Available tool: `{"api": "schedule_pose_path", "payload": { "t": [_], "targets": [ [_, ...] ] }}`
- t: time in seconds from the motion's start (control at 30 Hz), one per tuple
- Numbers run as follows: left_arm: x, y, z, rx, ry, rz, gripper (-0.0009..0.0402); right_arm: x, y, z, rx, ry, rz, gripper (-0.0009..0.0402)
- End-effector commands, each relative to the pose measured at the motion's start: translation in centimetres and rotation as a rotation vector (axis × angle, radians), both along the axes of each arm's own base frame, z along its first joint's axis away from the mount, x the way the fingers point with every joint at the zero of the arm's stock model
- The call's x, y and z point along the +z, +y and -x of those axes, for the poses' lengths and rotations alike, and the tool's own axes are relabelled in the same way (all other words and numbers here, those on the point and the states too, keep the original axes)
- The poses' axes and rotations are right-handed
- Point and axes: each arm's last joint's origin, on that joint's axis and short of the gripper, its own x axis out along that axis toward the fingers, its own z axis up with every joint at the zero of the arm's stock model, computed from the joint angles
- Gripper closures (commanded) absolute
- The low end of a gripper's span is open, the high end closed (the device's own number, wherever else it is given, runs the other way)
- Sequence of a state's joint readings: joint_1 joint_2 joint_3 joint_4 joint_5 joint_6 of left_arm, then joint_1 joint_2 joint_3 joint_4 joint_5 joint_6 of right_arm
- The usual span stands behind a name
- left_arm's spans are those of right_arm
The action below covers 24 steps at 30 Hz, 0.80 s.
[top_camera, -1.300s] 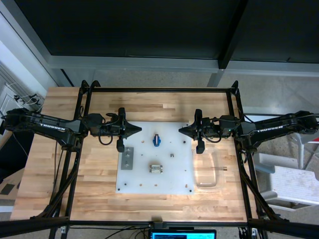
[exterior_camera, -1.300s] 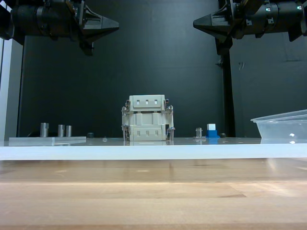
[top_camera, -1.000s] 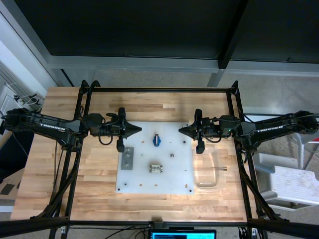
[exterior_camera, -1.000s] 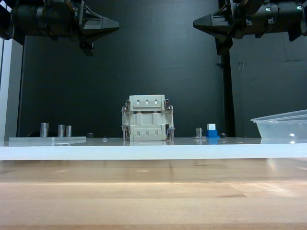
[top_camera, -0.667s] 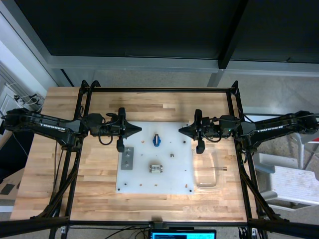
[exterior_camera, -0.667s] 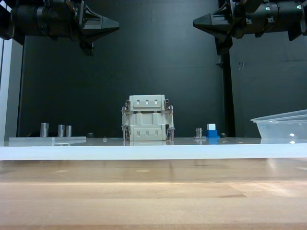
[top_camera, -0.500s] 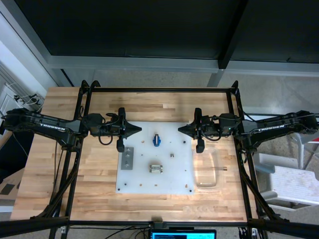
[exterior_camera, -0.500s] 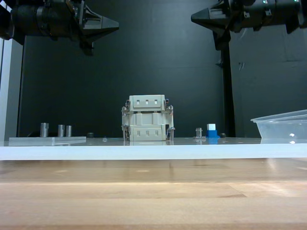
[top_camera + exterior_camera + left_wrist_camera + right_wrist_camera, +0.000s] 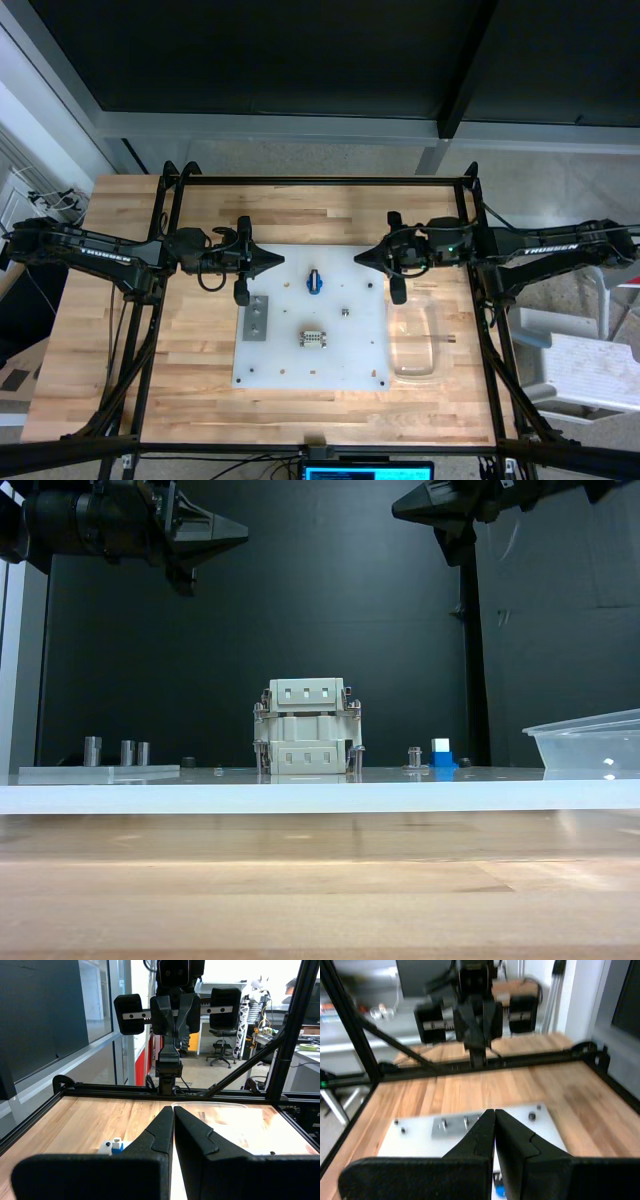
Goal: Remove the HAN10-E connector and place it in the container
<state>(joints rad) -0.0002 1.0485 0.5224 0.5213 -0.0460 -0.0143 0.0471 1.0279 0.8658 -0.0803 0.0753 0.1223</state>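
Below the right hand (image 9: pixel 358 258) and nearer the counter's (image 9: pixel 190 380) near edge, the connector (image 9: pixel 314 339) is sitting upright on the white board (image 9: pixel 280 365). In the low view it appears to be seated in a lower housing (image 9: pixel 307 758), with metal clips (image 9: pixel 262 725) on both sides. The container (image 9: pixel 413 375) is lying just off the board's edge, on the right hand's side and far closer to it than to the left hand (image 9: pixel 283 260).

The right hand is hovering high above the board's far part, closed tight and holding nothing. The left hand is hanging opposite it, tip facing tip, a little lower, likewise closed and empty. A blue part (image 9: pixel 314 281) is standing low down between the two hands, and a grey bar (image 9: pixel 258 320) is lying below the left hand.

To do the reach well, I judge the right hand should be opening wide before descending. It should come straight down over the connector's top and close across its short sides, clear of the clips. A vertical pull looks safest, since a tilted one risks jamming the block in the housing. From there the carry to the container is short.
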Motion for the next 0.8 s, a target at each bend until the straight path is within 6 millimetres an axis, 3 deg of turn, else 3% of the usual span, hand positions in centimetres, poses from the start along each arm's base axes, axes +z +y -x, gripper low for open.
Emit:
{"api": "schedule_pose_path", "payload": {
  "t": [0.03,0.53,0.8],
  "targets": [
    [0.0,0.0,0.0,0.0,0.0,0.0,0.0393,0.9,0.1,-0.8,0.007,0.112,0.004,0.0393],
    [0.0,0.0,0.0,0.0,0.0,0.0,0.0393,3.2,1.5,-6.2,0.079,0.525,0.006,0.0393],
    [0.0,0.0,0.0,0.0,0.0,0.0,0.0393,3.8,2.0,-9.0,0.084,0.659,0.015,0.0393]
  ]
}}
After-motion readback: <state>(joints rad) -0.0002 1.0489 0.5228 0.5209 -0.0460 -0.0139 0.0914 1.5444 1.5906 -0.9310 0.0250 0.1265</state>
